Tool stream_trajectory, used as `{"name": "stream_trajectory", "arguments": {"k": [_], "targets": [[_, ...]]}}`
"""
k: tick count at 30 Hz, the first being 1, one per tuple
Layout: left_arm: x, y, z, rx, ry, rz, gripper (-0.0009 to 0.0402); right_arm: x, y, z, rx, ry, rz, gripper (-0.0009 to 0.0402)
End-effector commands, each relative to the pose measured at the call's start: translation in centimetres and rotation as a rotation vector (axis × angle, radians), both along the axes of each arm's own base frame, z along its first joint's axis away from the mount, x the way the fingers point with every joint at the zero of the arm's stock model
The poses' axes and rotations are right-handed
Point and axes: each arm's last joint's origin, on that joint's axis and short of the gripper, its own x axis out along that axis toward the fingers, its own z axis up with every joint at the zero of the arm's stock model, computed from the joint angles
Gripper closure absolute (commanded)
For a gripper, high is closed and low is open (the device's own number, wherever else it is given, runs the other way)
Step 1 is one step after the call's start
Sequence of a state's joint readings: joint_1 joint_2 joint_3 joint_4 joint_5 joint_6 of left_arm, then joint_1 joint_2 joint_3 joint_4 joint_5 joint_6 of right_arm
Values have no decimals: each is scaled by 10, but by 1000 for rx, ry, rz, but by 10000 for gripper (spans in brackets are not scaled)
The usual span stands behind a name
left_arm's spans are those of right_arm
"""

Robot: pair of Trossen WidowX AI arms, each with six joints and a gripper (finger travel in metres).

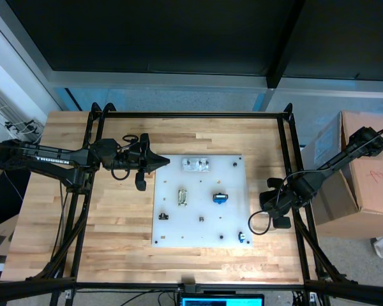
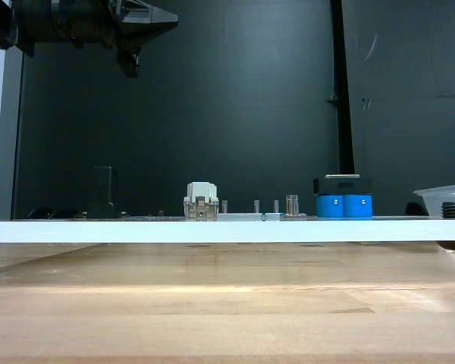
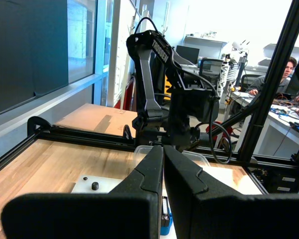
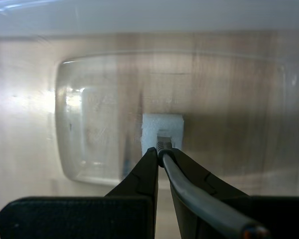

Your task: Pick the RJ45 connector and install on the taskboard

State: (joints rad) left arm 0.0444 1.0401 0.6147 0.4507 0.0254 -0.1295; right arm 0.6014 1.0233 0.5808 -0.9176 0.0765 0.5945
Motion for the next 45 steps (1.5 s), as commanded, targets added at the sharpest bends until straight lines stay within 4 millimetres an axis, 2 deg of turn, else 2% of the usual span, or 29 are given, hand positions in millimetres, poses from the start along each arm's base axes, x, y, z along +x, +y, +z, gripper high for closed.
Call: {"name": "stream_trajectory", "arguments": {"k": [1,11,21,26,32,45], "targets": [[0,0,0,0,0,0,393,1,1,8,0,-4,0,393],[0,0,0,0,0,0,393,6,4,43,3,-21,-1,393],[0,0,0,0,0,0,393,9,6,113,67,-118,-10,393],[0,0,0,0,0,0,393,7,3,138,69,-166,-37,393],[0,0,0,0,0,0,393,7,3,143,71,-181,-40,393],[0,0,0,0,0,0,393,30,19,125,18,-84,-35,393]]}}
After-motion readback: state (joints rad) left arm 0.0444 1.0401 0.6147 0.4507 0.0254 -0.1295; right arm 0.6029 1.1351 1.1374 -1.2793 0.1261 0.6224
